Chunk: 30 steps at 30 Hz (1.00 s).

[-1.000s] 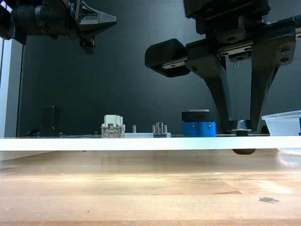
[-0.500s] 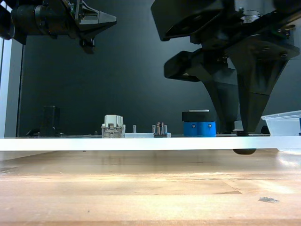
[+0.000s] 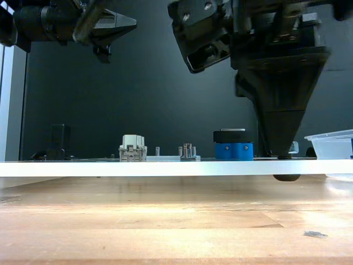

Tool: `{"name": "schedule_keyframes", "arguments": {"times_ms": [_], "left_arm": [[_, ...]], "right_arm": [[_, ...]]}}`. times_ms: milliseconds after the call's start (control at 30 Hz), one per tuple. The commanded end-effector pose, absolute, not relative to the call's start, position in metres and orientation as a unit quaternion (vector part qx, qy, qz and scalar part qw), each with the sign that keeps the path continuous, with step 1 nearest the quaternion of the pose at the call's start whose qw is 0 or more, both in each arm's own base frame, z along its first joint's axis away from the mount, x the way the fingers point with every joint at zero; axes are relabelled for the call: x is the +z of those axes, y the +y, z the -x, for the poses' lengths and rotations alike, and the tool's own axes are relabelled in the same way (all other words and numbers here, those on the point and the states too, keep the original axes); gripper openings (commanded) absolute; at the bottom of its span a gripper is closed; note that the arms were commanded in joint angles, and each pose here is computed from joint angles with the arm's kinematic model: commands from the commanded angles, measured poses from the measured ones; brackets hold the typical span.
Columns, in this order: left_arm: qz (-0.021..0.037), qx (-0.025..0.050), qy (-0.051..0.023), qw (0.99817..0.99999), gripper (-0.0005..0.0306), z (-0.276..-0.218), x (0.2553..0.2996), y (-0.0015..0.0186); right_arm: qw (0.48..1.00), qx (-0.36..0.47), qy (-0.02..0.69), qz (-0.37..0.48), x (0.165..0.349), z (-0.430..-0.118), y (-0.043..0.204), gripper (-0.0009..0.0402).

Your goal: Pick the M12 fastener and fasten on the M12 threads

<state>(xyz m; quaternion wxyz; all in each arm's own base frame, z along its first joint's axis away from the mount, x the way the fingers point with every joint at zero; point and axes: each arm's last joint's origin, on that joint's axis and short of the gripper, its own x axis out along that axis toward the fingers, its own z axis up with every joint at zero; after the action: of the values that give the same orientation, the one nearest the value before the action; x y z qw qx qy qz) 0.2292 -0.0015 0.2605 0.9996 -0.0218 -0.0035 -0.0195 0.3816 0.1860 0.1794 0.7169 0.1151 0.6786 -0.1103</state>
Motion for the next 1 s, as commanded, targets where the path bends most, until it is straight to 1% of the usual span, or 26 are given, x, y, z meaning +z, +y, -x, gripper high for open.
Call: {"name": "schedule_keyframes", "arguments": {"times_ms": [33,233,433,633,800,1000], "left_arm": [[0.0218,-0.0195,-0.0037,0.99957,0.0000,-0.2292,0.2605,-0.0014],[0.0216,-0.0195,-0.0037,0.99957,0.0000,-0.2292,0.2605,-0.0014],[0.0216,-0.0197,-0.0037,0.99957,0.0000,-0.2292,0.2605,-0.0015],[0.0216,-0.0195,-0.0037,0.99957,0.0000,-0.2292,0.2605,-0.0014],[0.0216,-0.0197,-0.0037,0.99957,0.0000,-0.2292,0.2605,-0.0015],[0.0216,-0.0195,-0.0037,0.99957,0.0000,-0.2292,0.2605,-0.0014]], "right_arm": [[0.709,-0.148,0.672,-0.155,0.1793,-0.3815,0.1861,0.0029],[0.691,-0.211,0.655,-0.221,0.1793,-0.3815,0.1862,0.0029],[0.660,-0.287,0.625,-0.301,0.1792,-0.3814,0.1862,0.0029],[0.633,-0.338,0.599,-0.355,0.1792,-0.3814,0.1863,0.0029],[0.595,-0.395,0.563,-0.415,0.1792,-0.3815,0.1861,0.0029],[0.536,-0.465,0.507,-0.489,0.1793,-0.3815,0.1863,0.0029]]}}
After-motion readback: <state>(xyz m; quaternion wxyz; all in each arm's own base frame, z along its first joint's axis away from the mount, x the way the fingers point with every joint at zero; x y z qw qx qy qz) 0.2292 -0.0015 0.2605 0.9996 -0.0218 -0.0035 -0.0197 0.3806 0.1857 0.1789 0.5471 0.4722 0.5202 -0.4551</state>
